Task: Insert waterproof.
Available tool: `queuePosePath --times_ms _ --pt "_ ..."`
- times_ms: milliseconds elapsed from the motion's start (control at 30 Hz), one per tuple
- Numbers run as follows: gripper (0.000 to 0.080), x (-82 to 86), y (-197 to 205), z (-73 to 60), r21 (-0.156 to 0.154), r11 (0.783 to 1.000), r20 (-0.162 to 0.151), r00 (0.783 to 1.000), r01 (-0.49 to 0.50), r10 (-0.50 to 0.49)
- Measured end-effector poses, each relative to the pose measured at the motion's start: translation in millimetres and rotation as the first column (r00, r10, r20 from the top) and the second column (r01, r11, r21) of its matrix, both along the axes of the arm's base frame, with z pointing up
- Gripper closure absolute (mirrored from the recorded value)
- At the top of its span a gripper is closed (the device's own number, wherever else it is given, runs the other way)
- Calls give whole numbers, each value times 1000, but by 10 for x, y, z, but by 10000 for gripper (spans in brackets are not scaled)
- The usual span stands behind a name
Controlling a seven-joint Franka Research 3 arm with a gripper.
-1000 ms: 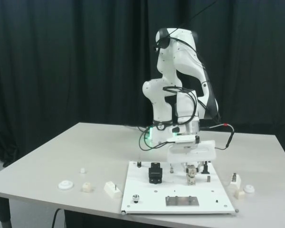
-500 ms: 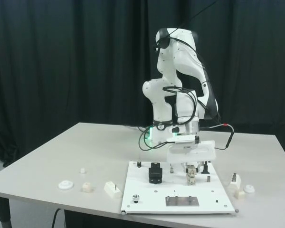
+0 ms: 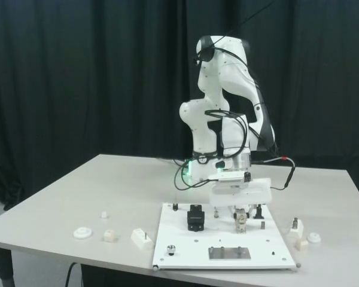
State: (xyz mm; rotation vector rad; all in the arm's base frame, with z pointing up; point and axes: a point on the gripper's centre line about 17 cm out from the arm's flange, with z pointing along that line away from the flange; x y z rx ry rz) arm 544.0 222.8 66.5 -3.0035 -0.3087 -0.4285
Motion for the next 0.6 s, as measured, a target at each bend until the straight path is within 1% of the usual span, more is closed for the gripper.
queuePosePath --times_ms 200,600 --pt "482 9 5 -24 -2 1000 -1 1000 4 -4" --pt "482 14 12 -20 -2 1000 1 1000 2 -2"
